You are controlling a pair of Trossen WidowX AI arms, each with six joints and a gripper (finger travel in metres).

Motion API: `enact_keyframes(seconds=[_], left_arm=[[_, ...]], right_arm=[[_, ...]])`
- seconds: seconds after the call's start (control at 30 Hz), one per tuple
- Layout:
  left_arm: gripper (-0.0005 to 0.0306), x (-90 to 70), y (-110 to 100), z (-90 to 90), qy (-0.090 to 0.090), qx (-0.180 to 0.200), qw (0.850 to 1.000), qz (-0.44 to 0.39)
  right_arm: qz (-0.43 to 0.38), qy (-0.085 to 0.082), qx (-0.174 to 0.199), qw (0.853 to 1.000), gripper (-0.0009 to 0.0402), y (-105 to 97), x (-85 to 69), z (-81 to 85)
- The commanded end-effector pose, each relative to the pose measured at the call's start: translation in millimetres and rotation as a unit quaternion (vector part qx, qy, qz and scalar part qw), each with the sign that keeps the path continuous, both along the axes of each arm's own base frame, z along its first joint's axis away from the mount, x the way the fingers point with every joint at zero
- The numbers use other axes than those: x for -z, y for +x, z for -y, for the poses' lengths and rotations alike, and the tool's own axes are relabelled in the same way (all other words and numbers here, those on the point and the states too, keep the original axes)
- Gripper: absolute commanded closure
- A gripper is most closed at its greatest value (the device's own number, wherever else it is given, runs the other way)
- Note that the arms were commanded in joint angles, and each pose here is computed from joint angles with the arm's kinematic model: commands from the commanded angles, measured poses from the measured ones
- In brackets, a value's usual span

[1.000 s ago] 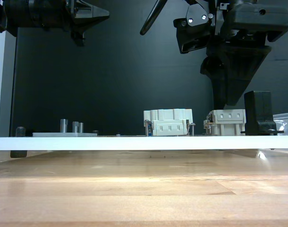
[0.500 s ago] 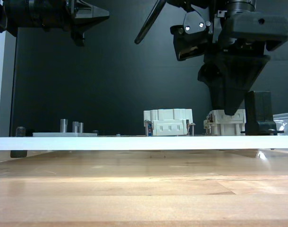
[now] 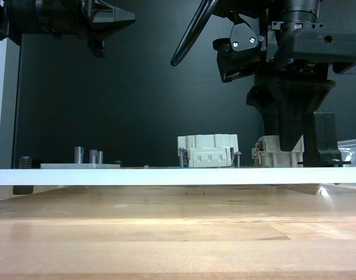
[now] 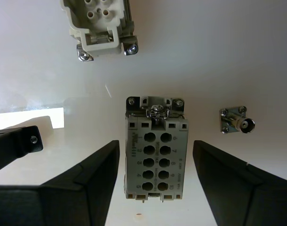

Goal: Pick the HAN10E connector and install on the hub

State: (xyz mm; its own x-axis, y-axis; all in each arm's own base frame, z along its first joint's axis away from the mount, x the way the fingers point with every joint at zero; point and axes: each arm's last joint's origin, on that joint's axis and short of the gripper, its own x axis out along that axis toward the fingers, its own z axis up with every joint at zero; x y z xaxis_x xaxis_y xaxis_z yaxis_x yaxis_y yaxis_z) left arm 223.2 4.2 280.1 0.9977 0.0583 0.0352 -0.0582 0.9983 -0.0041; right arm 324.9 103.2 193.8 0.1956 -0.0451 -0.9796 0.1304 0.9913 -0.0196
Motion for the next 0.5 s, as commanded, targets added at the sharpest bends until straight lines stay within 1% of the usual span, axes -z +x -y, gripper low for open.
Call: enact_keyframes(seconds=[0.03, 0.3, 0.5], left_arm=[[0.0300, -0.1, 0, -0.1, 0.000, 0.000, 1.000, 0.000], [0.0300, -0.1, 0, -0.1, 0.000, 0.000, 1.000, 0.000], [0.0300, -0.1, 0, -0.1, 0.000, 0.000, 1.000, 0.000]], right_arm=[[0.002, 0.001, 0.001, 1.000, 0.0206, 0, -0.9, 0.0], [0.004, 0.002, 0.002, 1.000, 0.0275, -1, -2.3, -0.1], [0.016, 0.005, 0.001, 1.000, 0.0322, -4, -11.5, 0.9]])
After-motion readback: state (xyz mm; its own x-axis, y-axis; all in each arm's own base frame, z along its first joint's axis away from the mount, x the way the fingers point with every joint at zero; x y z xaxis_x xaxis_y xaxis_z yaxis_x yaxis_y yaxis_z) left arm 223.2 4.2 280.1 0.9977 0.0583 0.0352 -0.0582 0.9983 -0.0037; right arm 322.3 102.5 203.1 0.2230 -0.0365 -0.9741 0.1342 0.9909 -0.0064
